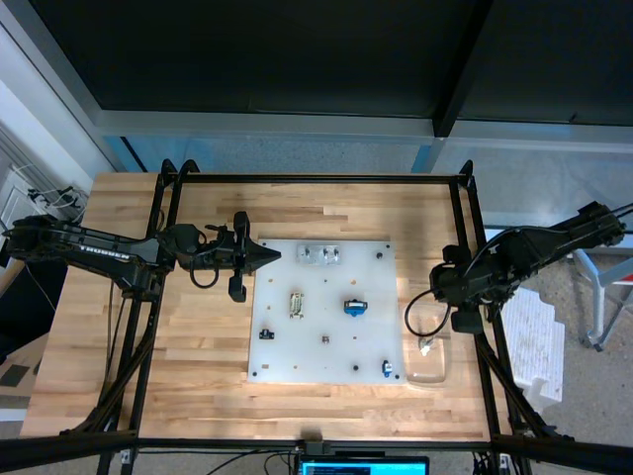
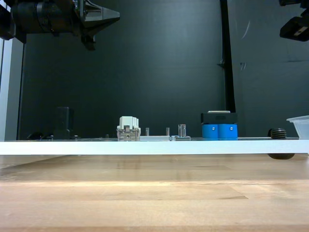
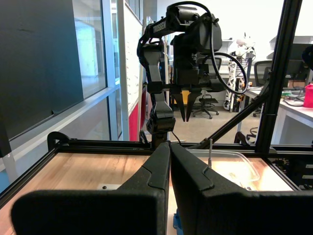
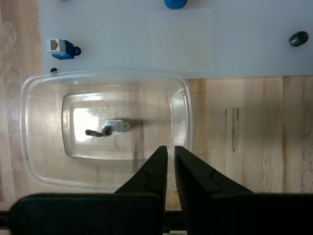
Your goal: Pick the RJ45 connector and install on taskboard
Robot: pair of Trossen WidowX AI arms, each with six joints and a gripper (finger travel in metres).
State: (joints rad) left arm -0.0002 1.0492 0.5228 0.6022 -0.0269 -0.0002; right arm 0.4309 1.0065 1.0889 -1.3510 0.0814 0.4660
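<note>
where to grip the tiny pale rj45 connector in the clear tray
RJ45 connector: pale body, from above, not the dark tail; it lies flat in the clear plastic tray below the right end effector. Left end effector hangs above the white taskboard.

Tray (image 4: 182, 122) walls rnd connector (image 4: 115, 127), open above

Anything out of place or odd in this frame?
Nothing stands out. RJ45 connector lies in the clear tray, right gripper hovering by its rim; left gripper hangs over the taskboard edge. Both jaws shut.
</note>
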